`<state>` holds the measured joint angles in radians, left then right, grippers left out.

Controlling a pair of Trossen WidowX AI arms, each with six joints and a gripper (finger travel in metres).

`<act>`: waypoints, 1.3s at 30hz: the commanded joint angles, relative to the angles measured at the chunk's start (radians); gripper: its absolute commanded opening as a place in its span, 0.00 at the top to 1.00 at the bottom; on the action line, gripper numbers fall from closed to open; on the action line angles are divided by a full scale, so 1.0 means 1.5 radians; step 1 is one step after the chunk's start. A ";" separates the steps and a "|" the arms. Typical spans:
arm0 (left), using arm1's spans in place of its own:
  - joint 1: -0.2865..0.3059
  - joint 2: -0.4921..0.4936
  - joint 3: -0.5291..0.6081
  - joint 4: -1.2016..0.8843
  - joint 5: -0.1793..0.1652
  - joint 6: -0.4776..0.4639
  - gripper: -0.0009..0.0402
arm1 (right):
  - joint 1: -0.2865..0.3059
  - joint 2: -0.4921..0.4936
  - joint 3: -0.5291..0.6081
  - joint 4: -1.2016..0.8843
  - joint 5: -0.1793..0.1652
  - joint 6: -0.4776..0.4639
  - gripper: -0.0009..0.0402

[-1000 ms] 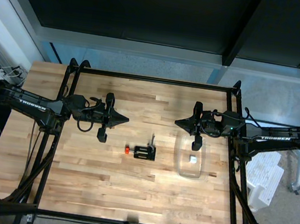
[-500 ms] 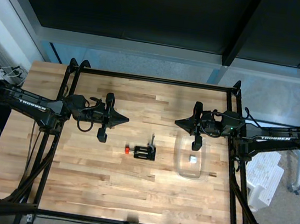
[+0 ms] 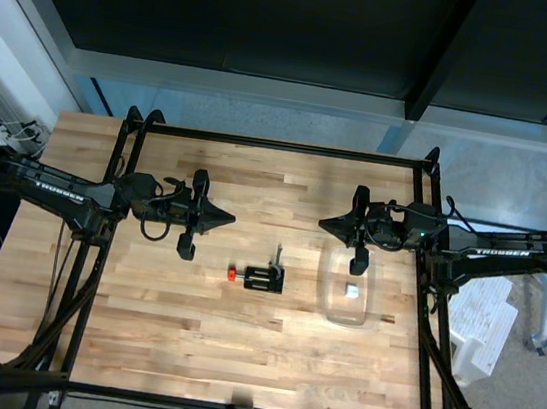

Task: Pick the USB-C connector and install on taskboard

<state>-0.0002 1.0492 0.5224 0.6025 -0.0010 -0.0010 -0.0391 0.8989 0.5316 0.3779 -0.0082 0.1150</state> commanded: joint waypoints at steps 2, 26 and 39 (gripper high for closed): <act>0.000 0.000 0.000 0.000 0.000 0.000 0.98 | 0.000 0.000 0.000 0.000 0.000 0.000 0.98; 0.000 0.000 0.000 0.000 0.000 0.000 0.98 | 0.000 0.000 0.000 0.000 0.000 0.000 0.98; 0.000 0.000 0.000 0.000 0.000 0.000 0.98 | 0.000 0.000 0.000 0.000 0.000 0.000 0.98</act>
